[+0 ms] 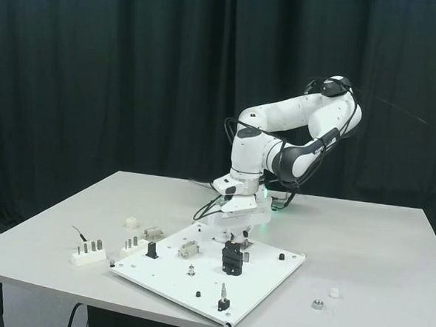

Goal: Insert medium gear.

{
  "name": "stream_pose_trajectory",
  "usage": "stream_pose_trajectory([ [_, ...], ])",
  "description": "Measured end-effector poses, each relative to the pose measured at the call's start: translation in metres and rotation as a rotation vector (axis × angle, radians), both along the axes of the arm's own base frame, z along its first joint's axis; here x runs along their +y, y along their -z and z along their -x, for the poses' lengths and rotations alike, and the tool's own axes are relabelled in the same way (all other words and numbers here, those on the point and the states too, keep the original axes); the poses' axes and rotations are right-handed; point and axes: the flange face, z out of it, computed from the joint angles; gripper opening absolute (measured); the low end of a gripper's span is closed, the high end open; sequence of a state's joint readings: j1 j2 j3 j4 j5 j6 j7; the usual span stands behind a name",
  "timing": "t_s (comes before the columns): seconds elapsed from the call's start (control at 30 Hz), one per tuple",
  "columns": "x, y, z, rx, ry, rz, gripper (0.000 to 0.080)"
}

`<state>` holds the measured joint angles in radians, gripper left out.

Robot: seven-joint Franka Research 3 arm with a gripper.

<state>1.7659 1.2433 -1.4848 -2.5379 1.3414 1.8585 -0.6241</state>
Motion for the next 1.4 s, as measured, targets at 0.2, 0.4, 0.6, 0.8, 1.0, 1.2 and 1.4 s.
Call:
stream_pose_trajectory([
  [0.2,0.0012,0.0001,-0.0003,0.005,-0.054,0.003,0.0393],
  [0.4,0.0025,0.0001,-0.0002,0.007,-0.106,0.006,0.0393],
  [0.6,0.0042,0.0003,-0.0001,0.009,-0.156,0.014,0.0393],
  [0.8,0.0048,0.0004,0.0003,0.008,-0.161,0.019,0.0393],
  [1.0,0.0047,0.0004,0.0004,0.006,-0.135,0.021,0.0393],
  [1.2,0.0049,0.0004,0.0005,0.002,-0.082,0.026,0.0393],
  [1.4,0.0051,0.0004,0.0005,-0.001,-0.014,0.033,0.0393],
])
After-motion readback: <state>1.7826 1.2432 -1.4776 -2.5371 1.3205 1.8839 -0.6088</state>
